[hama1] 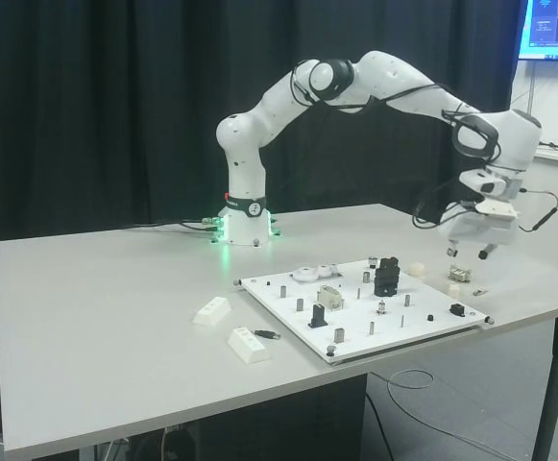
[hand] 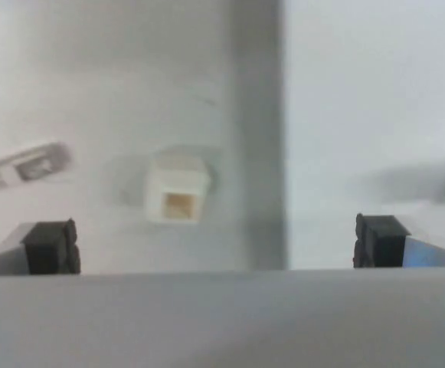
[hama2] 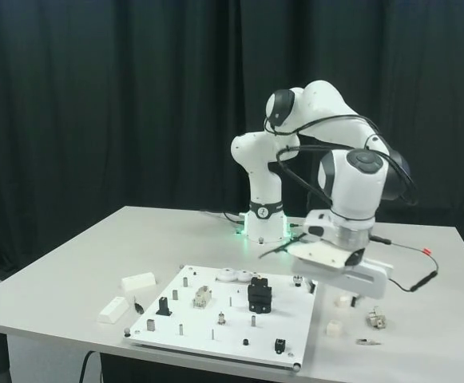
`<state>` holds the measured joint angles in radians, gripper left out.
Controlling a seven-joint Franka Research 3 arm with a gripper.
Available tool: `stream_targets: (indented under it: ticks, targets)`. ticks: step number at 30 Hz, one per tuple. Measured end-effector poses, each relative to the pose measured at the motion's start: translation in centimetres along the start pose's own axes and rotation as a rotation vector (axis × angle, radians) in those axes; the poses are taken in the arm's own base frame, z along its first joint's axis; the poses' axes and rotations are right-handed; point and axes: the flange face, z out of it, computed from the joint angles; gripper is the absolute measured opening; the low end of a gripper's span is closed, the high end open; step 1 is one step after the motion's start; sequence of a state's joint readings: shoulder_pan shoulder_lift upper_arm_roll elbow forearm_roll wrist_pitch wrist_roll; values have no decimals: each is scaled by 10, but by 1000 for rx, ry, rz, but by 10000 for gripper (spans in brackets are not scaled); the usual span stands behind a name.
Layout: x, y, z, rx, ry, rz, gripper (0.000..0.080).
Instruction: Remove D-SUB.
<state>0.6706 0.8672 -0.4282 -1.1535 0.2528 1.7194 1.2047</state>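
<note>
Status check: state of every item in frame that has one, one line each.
hand: open, empty, raised over the table off the board's edge
white board: flat on the grey table, parts mounted on it
D-SUB connector: seated on the board, untouched
black connector block: upright on the board
small white socket: loose on the table, opening facing up
two white blocks: lying on the table beside the board

Black curtains hang behind the grey table (a lit screen glows nearby).
</note>
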Motion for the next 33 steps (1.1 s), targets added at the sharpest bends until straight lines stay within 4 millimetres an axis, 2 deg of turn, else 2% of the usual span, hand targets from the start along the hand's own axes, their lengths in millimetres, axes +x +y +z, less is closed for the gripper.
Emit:
stream_targets:
  ticks: [8,15,25,33]
  targets:
    - [28,25,-21,-57,3,-23,800]
    - [61,50,-28,-79,-23,-84,800]
    - [108,90,-24,-89,-85,-128,800]
    - [131,112,-16,-62,-133,-114,800]
